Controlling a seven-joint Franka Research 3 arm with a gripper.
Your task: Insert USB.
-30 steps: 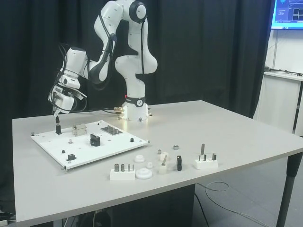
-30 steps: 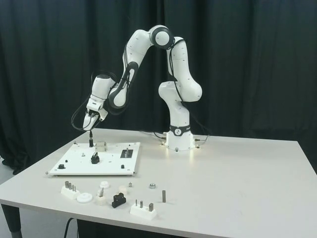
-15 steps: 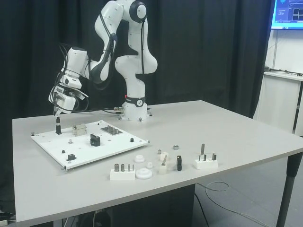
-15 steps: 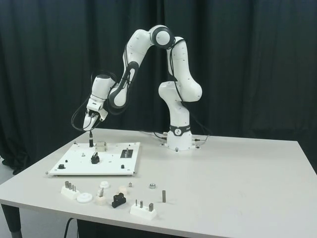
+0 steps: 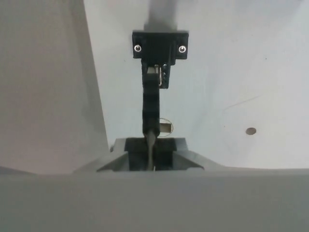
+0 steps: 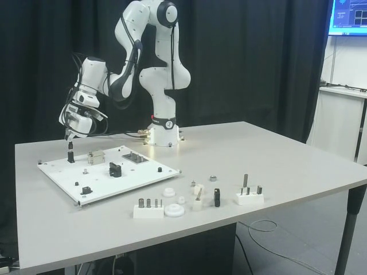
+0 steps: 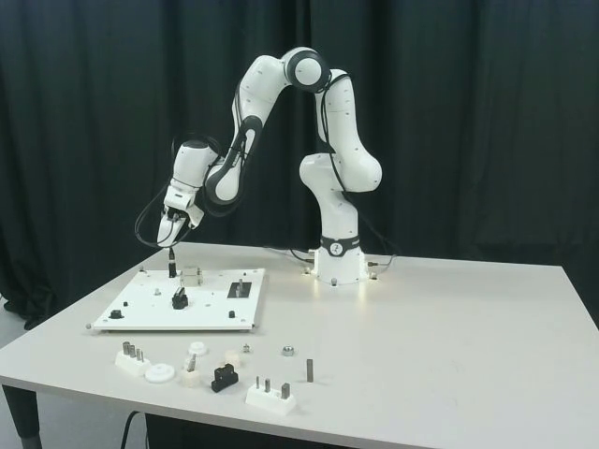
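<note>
Gripper lifting off the board

The gripper [image 6: 68, 136] has risen a little, widening the gap above the USB plug [image 6: 70, 155].

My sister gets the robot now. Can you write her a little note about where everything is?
Gripper: above the far corner of the white board, empty as far as the room views show; whether its fingers are open or shut is hard to tell.
USB plug: standing upright in its black socket on that corner, right under the gripper.
Done: the plug looks seated, and the gripper is apart from it.
Left: check that the plug is fully in, then move the arm away. Spare parts lie on the grey table in front of the board.
</note>
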